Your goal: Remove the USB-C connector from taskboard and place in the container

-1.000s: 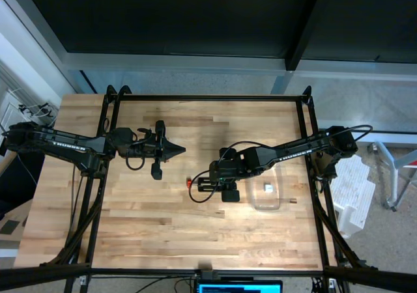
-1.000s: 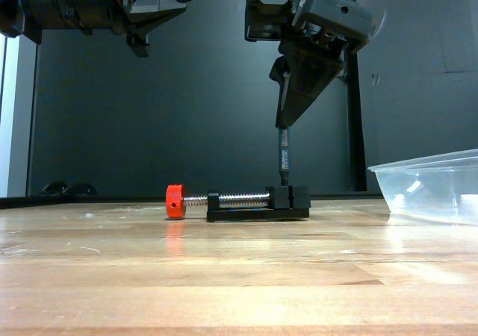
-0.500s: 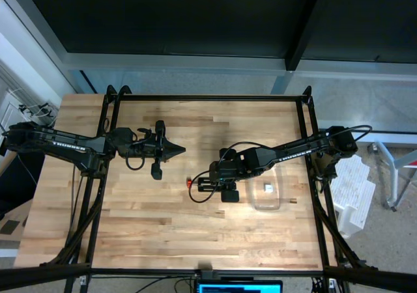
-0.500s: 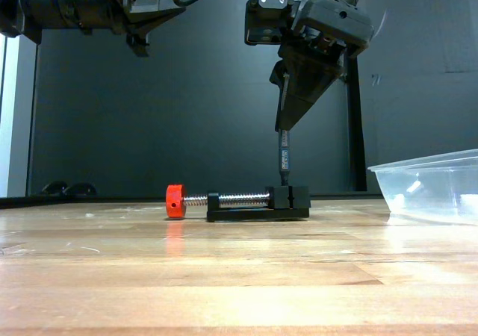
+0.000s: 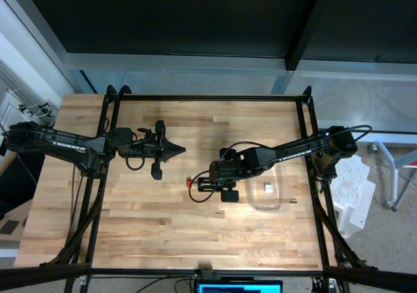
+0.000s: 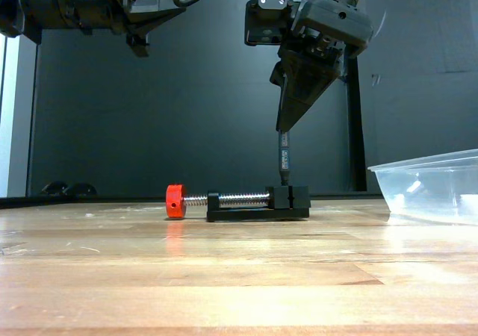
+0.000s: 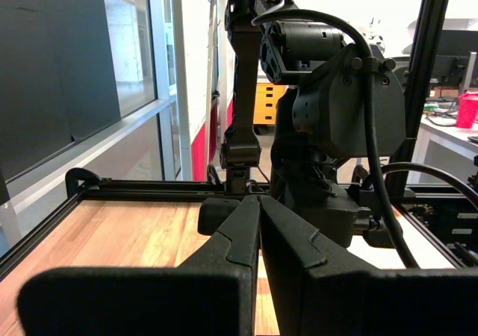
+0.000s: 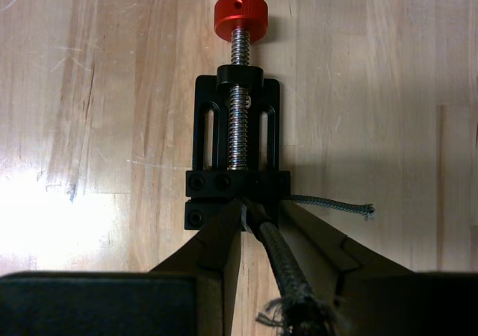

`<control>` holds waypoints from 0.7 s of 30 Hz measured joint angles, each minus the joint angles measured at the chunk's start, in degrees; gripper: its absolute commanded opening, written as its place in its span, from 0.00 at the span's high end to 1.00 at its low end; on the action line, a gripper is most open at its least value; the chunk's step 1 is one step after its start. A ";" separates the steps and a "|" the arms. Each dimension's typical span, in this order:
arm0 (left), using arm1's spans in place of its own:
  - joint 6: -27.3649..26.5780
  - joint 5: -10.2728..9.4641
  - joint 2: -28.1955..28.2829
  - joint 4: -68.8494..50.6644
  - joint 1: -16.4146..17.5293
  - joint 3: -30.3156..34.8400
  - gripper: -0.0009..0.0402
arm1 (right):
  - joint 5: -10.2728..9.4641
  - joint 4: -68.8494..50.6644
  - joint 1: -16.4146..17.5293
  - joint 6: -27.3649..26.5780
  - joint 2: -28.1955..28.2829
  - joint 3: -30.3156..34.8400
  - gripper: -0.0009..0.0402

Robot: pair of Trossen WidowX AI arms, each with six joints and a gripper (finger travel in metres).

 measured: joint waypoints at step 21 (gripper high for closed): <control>0.02 0.00 0.00 0.00 0.00 0.02 0.98 | -0.15 0.15 -0.09 0.00 0.00 0.00 0.98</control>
